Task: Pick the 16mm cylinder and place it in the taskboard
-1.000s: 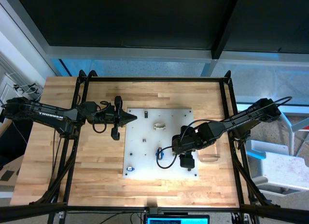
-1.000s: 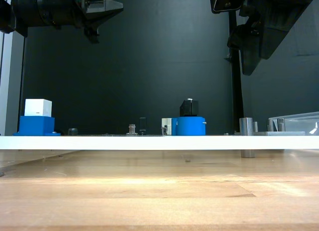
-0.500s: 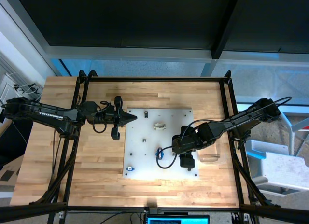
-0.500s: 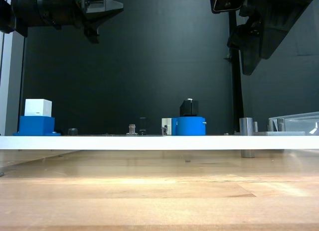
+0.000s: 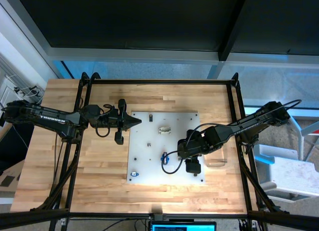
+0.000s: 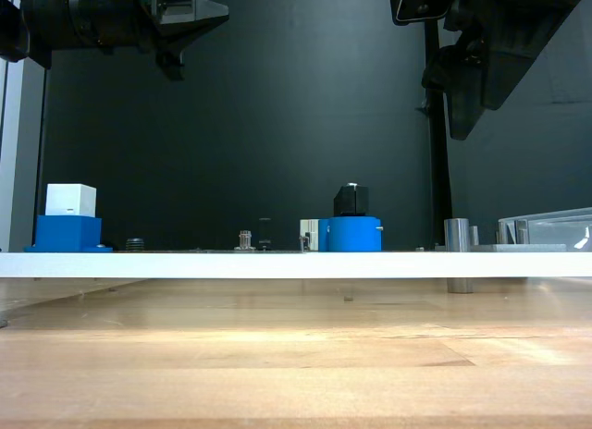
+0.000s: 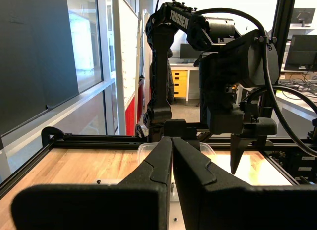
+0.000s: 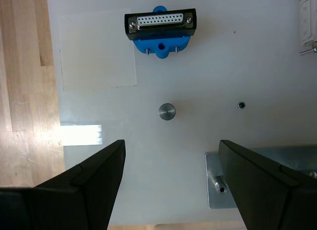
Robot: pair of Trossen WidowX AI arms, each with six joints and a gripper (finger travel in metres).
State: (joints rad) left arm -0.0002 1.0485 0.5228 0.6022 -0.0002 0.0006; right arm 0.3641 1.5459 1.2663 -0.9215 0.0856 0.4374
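Silvery-grey short metal 16mm cylinder point(image 8: 167, 111) sits in the flat white square taskboard point(image 8: 208, 56), near-right; black right gripper point(image 8: 171, 143) hangs above w/ claw spread, prob. clearing it; left gripper point(image 7: 172, 141), pressed together, idles far-left, aside.

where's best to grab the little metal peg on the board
Grip the 16mm cylinder by its round sides, from straight above: it stands upright on the taskboard. The open right hand hovers over it; the shut left hand hangs by the board's left edge.
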